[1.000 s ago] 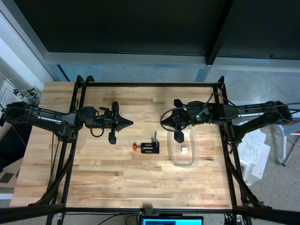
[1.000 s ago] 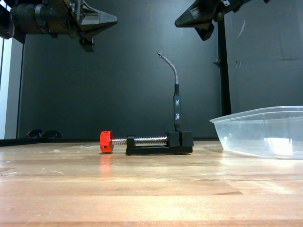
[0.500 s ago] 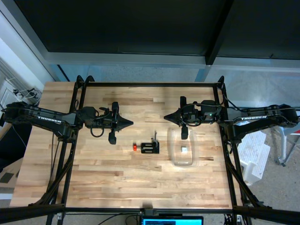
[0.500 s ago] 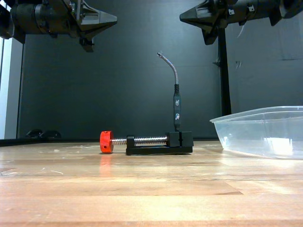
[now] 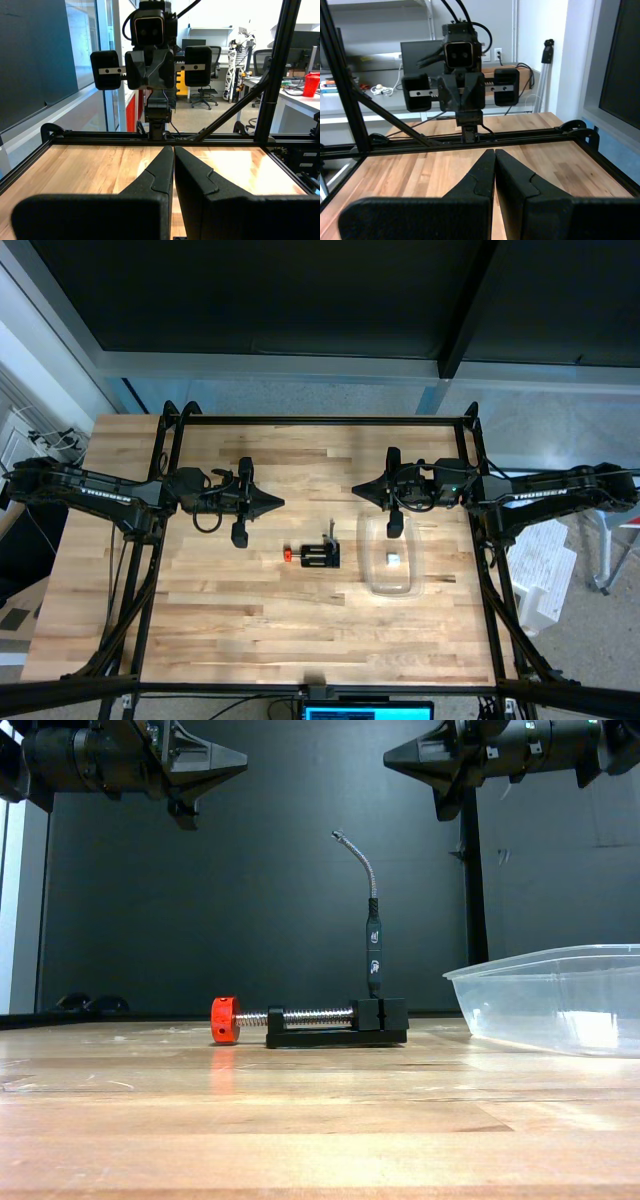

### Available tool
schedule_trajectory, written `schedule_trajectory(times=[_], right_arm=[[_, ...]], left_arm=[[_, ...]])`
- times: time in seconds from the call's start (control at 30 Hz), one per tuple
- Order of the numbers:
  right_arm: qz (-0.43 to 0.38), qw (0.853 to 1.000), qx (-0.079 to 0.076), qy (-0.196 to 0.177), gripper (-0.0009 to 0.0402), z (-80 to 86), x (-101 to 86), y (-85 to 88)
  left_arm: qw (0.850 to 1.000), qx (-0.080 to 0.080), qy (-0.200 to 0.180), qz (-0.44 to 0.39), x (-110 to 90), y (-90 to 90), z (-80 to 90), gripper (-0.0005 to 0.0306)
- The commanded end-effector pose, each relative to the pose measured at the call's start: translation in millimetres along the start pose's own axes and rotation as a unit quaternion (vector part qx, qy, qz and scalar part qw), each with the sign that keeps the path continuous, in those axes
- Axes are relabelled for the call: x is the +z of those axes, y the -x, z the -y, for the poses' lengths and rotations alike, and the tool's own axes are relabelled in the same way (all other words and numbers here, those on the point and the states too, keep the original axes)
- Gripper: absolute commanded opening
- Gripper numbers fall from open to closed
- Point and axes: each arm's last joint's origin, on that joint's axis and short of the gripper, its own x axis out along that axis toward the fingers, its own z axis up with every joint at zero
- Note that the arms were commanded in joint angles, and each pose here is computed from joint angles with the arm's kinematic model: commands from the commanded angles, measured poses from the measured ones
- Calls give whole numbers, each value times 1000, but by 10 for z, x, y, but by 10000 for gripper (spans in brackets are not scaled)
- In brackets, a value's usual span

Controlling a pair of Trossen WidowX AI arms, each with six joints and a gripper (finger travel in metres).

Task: Pick the USB-C connector and install on taskboard

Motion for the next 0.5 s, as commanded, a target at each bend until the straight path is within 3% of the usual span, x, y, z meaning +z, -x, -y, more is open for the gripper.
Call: schedule_trajectory(times=[0.03,0.5], right_arm=[[0,1000,6,-7,0,-3,-58,9],[3,1000,14,-12,0,-21,-91,21]], left_arm=[[1000,0,0,0,1,0,0,0],[1000,0,0,0,2,0,0,0]])
